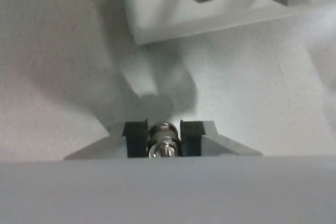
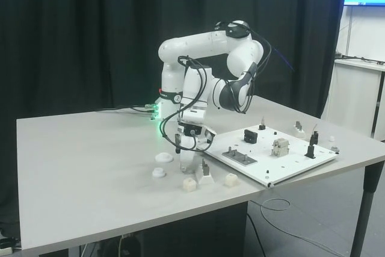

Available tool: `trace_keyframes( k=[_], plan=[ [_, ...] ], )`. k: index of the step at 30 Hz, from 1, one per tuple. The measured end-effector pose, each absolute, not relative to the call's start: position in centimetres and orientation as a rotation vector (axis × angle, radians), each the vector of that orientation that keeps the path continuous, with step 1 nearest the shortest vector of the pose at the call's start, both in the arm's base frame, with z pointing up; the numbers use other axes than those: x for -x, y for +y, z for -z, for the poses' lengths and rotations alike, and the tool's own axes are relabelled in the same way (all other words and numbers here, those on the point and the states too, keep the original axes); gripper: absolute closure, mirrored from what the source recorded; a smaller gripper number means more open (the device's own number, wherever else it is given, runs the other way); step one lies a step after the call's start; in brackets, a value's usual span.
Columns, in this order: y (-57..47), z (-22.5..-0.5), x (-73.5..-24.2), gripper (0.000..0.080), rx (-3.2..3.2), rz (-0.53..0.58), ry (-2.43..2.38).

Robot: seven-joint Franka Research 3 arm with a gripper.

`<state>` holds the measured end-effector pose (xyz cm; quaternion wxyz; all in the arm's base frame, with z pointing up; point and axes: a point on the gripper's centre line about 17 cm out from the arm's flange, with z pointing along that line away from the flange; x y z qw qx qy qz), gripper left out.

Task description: Insert BNC.

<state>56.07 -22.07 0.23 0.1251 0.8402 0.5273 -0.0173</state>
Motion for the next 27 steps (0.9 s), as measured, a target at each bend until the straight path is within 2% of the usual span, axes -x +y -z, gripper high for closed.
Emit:
trace_keyframes(
  k=[27],
  plan=[
    [-22.5, -1.4, -56.6, 0.0678, -2.421, 0.065, 1.546]
  ],
)
